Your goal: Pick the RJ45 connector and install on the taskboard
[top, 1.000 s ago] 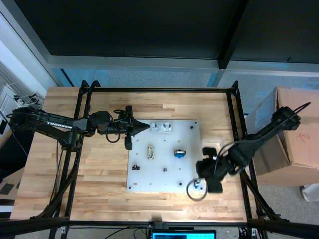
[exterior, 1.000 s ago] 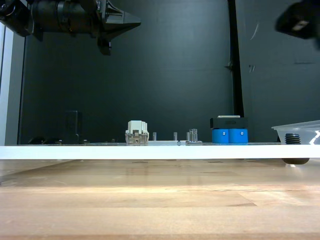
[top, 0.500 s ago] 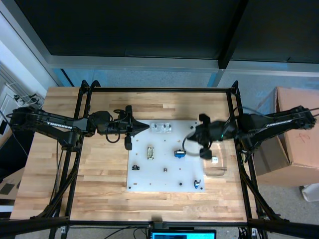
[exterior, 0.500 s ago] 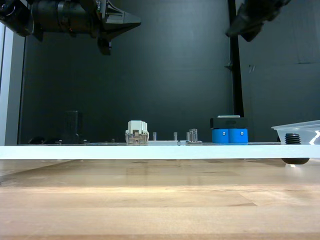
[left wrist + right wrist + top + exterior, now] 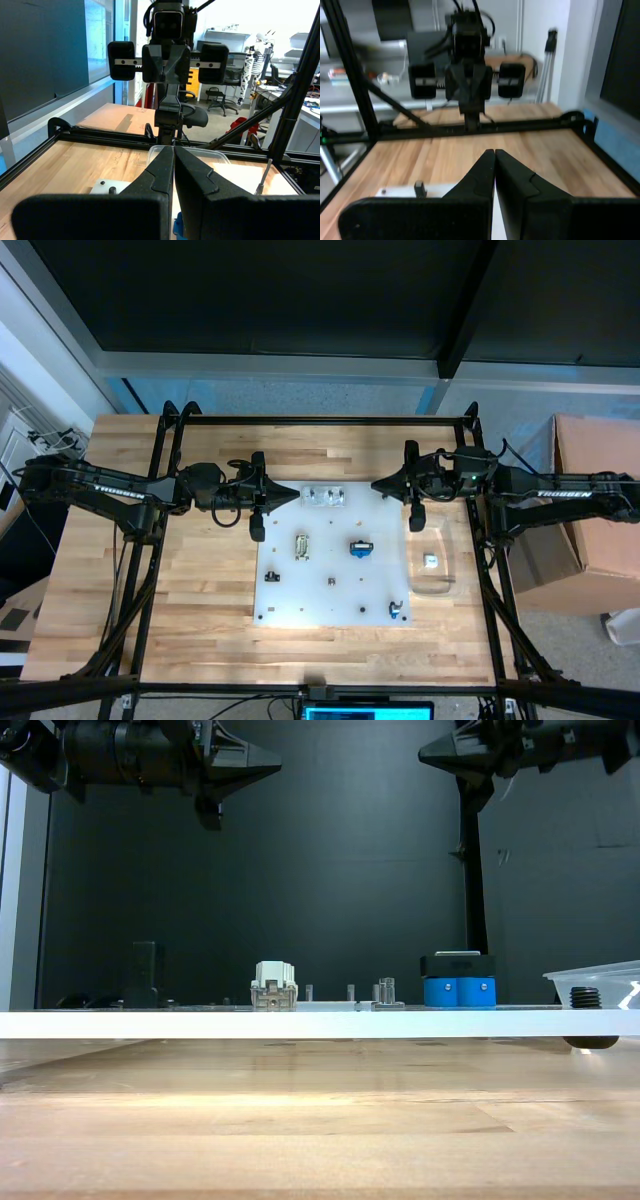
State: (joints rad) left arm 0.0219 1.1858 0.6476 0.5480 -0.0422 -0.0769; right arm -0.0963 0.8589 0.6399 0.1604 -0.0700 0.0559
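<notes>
1. Left gripper point(image 5: 294, 496): closed, empty, above flat white task board's point(image 5: 320, 590) 10 o'clock.
2. Right gripper point(image 5: 377, 485): closed, empty, 2 o'clock.
3. Clear grey-booted RJ45 connector: we cannot place it.
4. Small blue jack point(image 5: 398, 611), 5 o'clock: we judge a half-seated plug could work loose.

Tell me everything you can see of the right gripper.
The right gripper is black, its tapering jaws shut to a point, nothing between them. It hangs level and free, high above the far right corner of the white board, facing the left gripper at the far left. Where the connector is, I cannot tell.
</notes>
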